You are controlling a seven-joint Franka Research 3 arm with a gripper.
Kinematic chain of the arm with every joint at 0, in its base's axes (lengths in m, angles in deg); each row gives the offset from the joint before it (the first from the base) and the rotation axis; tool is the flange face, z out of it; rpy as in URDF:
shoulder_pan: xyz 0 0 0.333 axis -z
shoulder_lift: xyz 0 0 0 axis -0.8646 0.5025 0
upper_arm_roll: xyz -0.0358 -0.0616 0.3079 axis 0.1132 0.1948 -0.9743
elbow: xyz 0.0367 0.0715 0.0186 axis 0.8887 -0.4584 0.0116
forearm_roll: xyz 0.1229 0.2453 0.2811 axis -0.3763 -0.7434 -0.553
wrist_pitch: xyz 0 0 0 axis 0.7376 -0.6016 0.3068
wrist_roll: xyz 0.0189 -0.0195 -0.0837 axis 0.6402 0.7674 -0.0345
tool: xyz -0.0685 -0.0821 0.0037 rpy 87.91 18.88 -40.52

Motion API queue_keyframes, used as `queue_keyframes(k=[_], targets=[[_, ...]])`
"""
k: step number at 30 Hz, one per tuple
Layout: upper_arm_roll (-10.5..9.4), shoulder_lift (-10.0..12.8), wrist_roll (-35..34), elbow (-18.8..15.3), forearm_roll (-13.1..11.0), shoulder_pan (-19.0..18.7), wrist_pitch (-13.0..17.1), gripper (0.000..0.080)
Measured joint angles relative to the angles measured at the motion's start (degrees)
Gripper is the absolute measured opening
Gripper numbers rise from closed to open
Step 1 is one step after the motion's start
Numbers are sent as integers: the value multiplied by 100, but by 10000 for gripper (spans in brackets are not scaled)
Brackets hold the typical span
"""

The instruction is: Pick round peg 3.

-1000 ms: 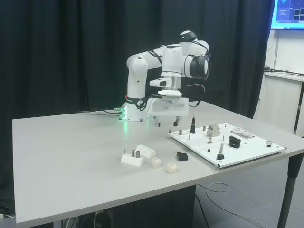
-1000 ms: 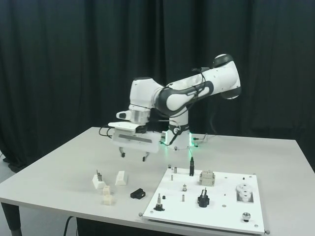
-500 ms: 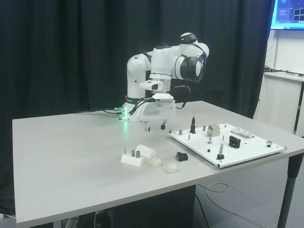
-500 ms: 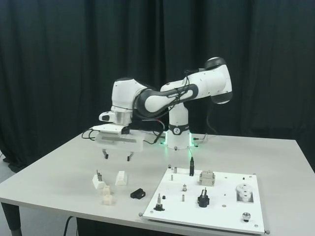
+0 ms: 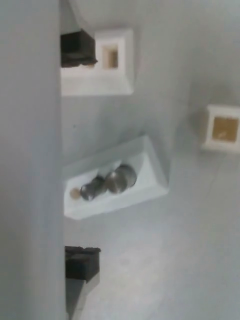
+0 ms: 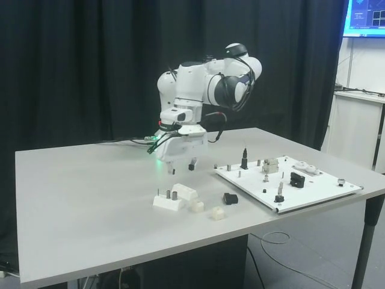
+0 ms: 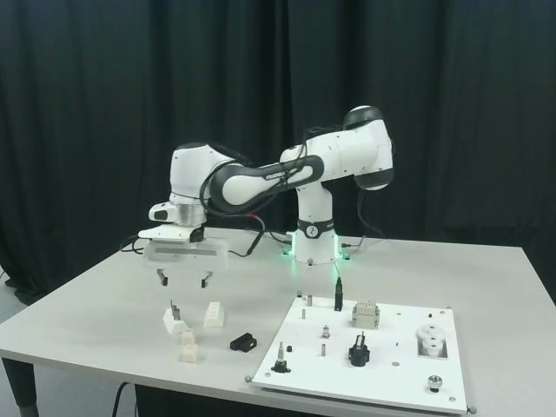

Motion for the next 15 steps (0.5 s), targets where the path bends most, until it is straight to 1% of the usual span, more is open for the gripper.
queue_keyframes(k=[8,15], targets=[[-140,11,342,254,-2,428,-159,800],[-276,75,579,418,-2,696,-305,800]])
